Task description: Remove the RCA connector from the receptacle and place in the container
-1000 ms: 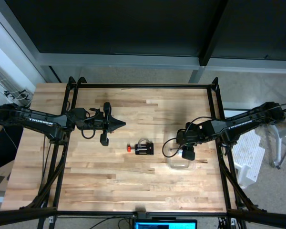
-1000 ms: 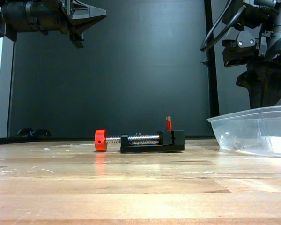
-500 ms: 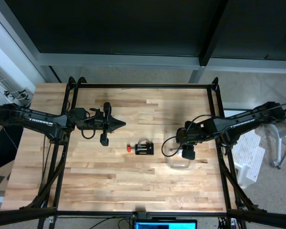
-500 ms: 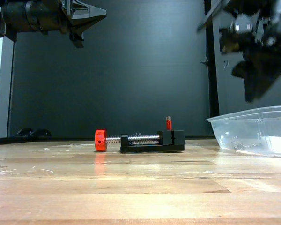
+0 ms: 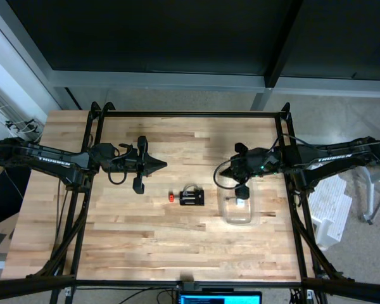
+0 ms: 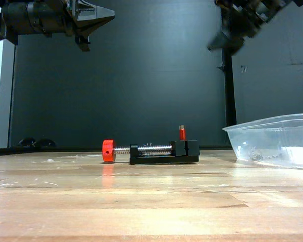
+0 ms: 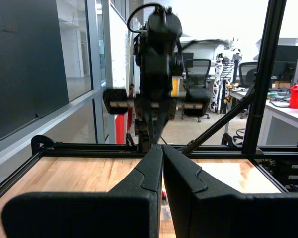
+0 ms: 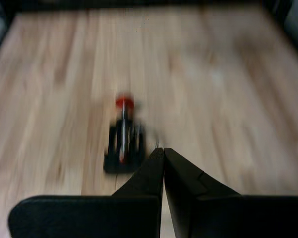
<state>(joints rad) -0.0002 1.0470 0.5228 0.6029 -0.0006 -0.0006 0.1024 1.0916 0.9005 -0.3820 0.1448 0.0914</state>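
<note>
Right gripper (image 8: 164, 150) clenched on nothing, high near the container (image 6: 252, 126).
Inside it lies what looks like the RCA connector (image 6: 265, 157): light, stiff, slick, best pinched mid-shaft; receptacle (image 6: 164, 152) nearby; left gripper (image 7: 162, 147), also clenched, parked farther back.

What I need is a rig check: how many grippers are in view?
2. The left gripper hangs shut, raised over the table's left half. The right gripper, shut, is raised near the container, pointing toward the receptacle. None looks hidden.
</note>
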